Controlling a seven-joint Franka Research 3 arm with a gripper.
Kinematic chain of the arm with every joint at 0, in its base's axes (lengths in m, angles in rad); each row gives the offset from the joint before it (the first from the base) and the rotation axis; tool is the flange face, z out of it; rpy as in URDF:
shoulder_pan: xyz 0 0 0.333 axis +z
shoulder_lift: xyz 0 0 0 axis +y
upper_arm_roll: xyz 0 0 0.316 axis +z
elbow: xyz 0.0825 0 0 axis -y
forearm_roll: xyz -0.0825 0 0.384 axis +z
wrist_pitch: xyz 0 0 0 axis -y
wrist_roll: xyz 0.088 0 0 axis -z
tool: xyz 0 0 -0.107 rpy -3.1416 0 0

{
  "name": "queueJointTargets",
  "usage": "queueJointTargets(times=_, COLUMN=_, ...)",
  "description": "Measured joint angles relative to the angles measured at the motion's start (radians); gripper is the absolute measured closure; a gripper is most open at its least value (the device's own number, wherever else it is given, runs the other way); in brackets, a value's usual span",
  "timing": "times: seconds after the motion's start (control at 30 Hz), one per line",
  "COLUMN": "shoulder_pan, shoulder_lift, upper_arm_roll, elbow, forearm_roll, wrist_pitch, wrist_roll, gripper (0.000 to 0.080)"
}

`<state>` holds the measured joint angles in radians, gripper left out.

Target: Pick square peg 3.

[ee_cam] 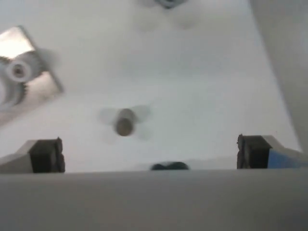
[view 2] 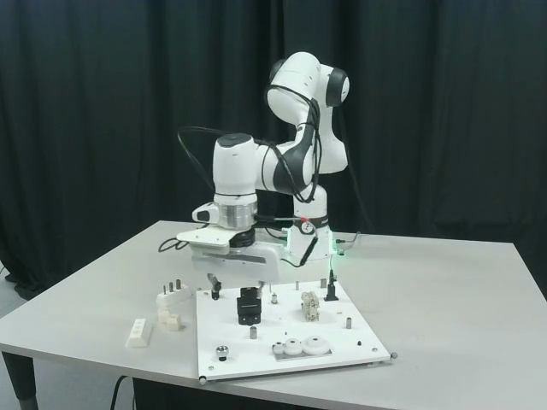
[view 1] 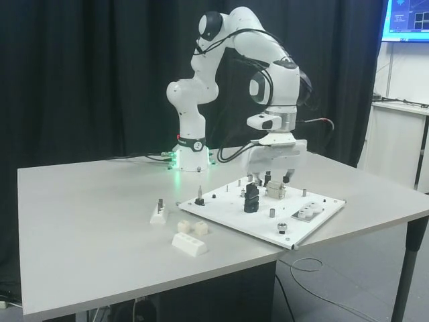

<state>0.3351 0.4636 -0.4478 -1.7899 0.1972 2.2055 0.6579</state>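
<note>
In the wrist view the gripper (ee_cam: 150,153) stands wide open and empty over the white board (ee_cam: 202,86); a small upright peg (ee_cam: 125,122) lies between the fingers, and white gears (ee_cam: 13,79) sit off toward one board edge.

In the first room view the board (view 1: 221,216) reaches nearly to the grey table's (view 1: 80,208) near edge; the arm (view 1: 268,80) bends down over the board's far side, bare table lying beyond it.

In the second room view the gripper (view 2: 242,286) hangs just above the board (view 2: 218,329), behind a black block (view 2: 248,307). Which peg is square peg 3, I cannot tell (all too small).
</note>
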Motion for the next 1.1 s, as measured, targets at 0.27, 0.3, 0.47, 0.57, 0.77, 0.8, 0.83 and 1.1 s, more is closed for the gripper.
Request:
queueJointTargets(times=0.27, shoulder_pan=-0.02, shoulder_lift=-0.003, upper_arm_roll=-0.055, elbow=0.0, forearm_roll=-0.036, wrist_pitch=-0.04, wrist_roll=0.023, gripper=0.0003)
queueJointTargets(times=0.3, shoulder_pan=-0.026, shoulder_lift=-0.004, upper_arm_roll=-0.06, elbow=0.0, forearm_roll=-0.042, wrist_pitch=-0.042, wrist_roll=0.023, gripper=0.0003)
queueJointTargets(times=0.47, shoulder_pan=-0.074, shoulder_lift=-0.012, upper_arm_roll=-0.069, elbow=0.0, forearm_roll=-0.087, wrist_pitch=-0.051, wrist_roll=0.01, gripper=0.0003)
queueJointTargets(times=0.57, shoulder_pan=-0.11, shoulder_lift=-0.018, upper_arm_roll=-0.069, elbow=0.0, forearm_roll=-0.114, wrist_pitch=-0.055, wrist_roll=-0.012, gripper=0.0003)
queueJointTargets(times=0.77, shoulder_pan=-0.195, shoulder_lift=-0.035, upper_arm_roll=-0.069, elbow=-0.003, forearm_roll=-0.148, wrist_pitch=-0.08, wrist_roll=-0.078, gripper=0.0003)
queueJointTargets(times=0.8, shoulder_pan=-0.209, shoulder_lift=-0.039, upper_arm_roll=-0.069, elbow=-0.004, forearm_roll=-0.151, wrist_pitch=-0.086, wrist_roll=-0.089, gripper=0.0003)
queueJointTargets(times=0.83, shoulder_pan=-0.224, shoulder_lift=-0.043, upper_arm_roll=-0.07, elbow=-0.006, forearm_roll=-0.153, wrist_pitch=-0.092, wrist_roll=-0.1, gripper=0.0003)
queueJointTargets(times=1.1, shoulder_pan=-0.325, shoulder_lift=-0.076, upper_arm_roll=-0.084, elbow=-0.027, forearm_roll=-0.159, wrist_pitch=-0.131, wrist_roll=-0.175, gripper=0.0003)
